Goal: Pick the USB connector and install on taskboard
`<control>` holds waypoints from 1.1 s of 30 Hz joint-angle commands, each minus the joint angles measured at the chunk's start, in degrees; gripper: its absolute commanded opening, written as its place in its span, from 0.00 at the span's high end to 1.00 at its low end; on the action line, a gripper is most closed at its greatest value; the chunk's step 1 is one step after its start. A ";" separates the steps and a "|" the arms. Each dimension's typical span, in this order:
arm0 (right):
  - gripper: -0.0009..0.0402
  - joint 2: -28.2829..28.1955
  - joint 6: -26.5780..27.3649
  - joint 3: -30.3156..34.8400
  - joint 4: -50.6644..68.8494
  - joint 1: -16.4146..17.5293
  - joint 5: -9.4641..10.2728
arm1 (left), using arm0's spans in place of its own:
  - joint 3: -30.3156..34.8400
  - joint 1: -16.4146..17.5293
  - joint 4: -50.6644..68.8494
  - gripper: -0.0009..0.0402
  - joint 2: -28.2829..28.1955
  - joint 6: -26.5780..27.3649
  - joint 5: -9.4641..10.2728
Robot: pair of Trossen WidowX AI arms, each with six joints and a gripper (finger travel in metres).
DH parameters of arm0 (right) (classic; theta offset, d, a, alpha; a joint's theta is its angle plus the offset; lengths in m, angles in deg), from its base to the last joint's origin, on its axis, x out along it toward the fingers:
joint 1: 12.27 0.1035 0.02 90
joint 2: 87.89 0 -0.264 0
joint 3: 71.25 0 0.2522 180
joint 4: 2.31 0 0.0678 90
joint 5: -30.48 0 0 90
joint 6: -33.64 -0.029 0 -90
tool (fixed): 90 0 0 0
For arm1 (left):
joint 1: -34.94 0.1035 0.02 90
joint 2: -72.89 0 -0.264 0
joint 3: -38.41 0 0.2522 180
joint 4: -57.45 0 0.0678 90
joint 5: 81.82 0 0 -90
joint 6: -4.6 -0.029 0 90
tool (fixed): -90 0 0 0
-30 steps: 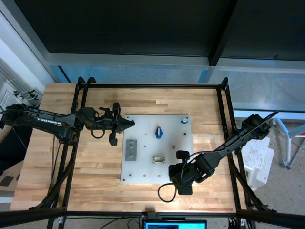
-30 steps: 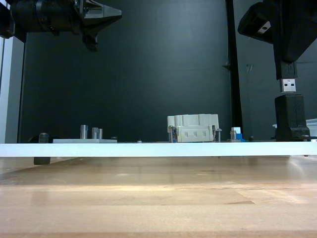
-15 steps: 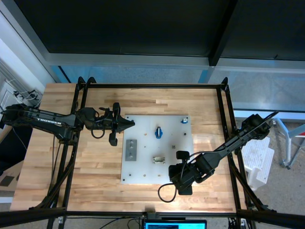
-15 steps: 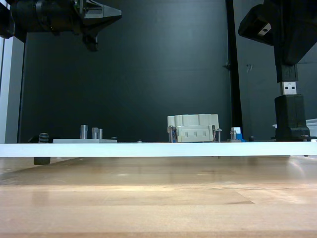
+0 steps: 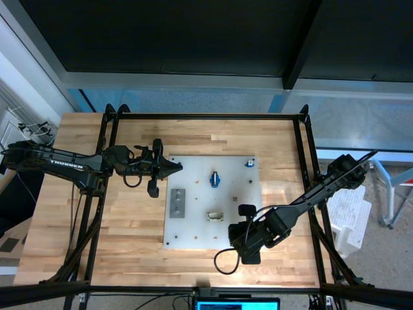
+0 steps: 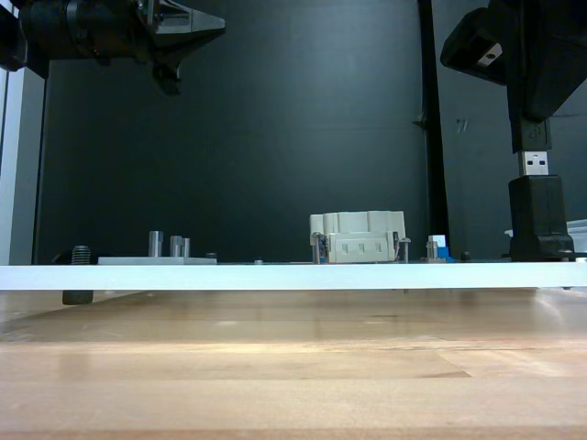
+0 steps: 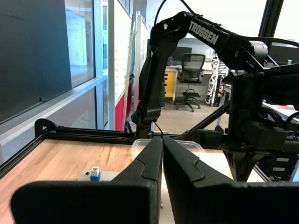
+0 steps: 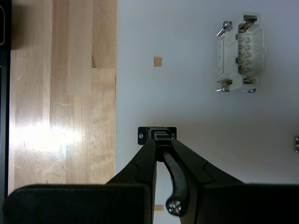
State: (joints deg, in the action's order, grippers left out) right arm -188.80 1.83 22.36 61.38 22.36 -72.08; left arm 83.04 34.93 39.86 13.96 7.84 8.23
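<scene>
My right gripper (image 8: 160, 143) is shut on the USB connector (image 6: 536, 163), a dark plug with a silver tip pointing straight down. The plug hangs just above a black upright socket (image 6: 541, 218) at the near right part of the white taskboard (image 5: 193, 227). In the right wrist view the plug's tip lines up over the socket (image 8: 157, 134), and its cable (image 8: 173, 186) runs back between the fingers. My left gripper (image 5: 175, 166) is shut on nothing and hovers high over the taskboard's far left edge (image 6: 204, 22).
On the taskboard stand a grey metal block (image 5: 177, 202), a blue part (image 5: 215, 179), a silver multi-pin connector (image 8: 240, 53) and a small blue-and-white piece (image 5: 249, 163). A clear plastic tray (image 7: 140, 144) lies beyond the board's right side. A black frame rings the table.
The right gripper has lowered the USB connector slightly toward the black socket. The left arm has not moved.
</scene>
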 commanded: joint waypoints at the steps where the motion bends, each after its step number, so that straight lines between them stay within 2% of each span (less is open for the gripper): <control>1: 0.98 0.15 -0.04 0.50 0.52 0.02 0.09 | 0.02 0.00 0.00 0.98 -0.02 -0.02 0.00; 33: 0.98 0.17 0.74 -0.37 0.07 0.13 -0.13 | 0.02 0.00 0.00 0.98 -0.02 -0.02 -0.02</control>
State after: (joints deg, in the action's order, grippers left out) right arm -188.56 2.46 22.14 61.47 22.45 -72.23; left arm 83.04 34.93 39.86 13.94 7.84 8.23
